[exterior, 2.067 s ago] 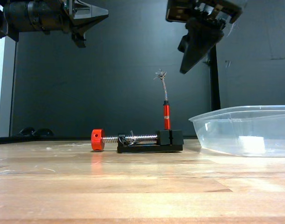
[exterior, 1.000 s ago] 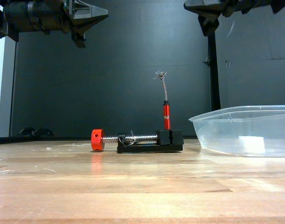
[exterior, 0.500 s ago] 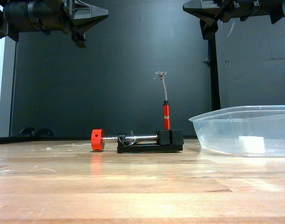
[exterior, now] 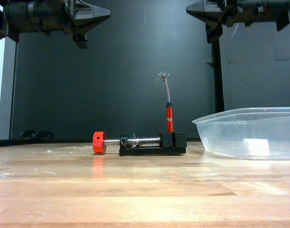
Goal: Pick the RCA connector and install on taskboard
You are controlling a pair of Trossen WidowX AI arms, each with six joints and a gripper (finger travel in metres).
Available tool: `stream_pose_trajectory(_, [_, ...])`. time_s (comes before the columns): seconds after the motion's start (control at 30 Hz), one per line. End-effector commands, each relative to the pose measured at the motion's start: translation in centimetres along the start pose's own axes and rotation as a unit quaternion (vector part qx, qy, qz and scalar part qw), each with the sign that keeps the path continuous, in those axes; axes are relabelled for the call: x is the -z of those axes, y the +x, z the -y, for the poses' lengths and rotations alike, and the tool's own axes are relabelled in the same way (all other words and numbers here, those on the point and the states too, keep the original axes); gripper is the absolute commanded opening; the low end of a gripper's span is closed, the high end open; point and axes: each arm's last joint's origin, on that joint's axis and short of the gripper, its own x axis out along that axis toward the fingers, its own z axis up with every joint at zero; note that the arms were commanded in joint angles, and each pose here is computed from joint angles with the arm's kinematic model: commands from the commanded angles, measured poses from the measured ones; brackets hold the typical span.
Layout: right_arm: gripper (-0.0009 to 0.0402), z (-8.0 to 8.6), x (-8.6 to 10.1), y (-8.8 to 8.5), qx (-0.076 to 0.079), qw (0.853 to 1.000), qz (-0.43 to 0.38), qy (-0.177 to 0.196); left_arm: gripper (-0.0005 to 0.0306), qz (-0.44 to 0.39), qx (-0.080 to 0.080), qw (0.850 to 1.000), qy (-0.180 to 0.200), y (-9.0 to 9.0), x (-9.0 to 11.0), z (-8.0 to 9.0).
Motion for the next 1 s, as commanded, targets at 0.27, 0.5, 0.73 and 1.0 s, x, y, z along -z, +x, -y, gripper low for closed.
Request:
stream_pose_trajectory(0.27, [0.0000, 0.15, 0.46, -0.10, 0.021, 1.000, 0.000, 0.001, 0.0000, 0.000, 0.000, 1.000, 0.000, 0.01, 0.01, 0.00])
stream_pose_trajectory(0.5, [0.0000, 0.27, 0.99, -0.16, 0.023, 1.000, -0.006, 0.001, 0.0000, 0.000, 0.000, 1.000, 0.000, 0.01, 0.01, -0.01])
stream_pose_trajectory(0.73, [0.0000, 0.26, 0.91, -0.16, 0.023, 1.000, -0.003, 0.004, 0.0000, 0.000, 0.000, 1.000, 0.000, 0.01, 0.01, 0.00])
stream_pose_trajectory(1.0, [0.0000, 0.26, 0.90, -0.16, 0.023, 1.000, -0.002, 0.004, 0.0000, 0.000, 0.000, 1.000, 0.000, 0.01, 0.01, -0.01])
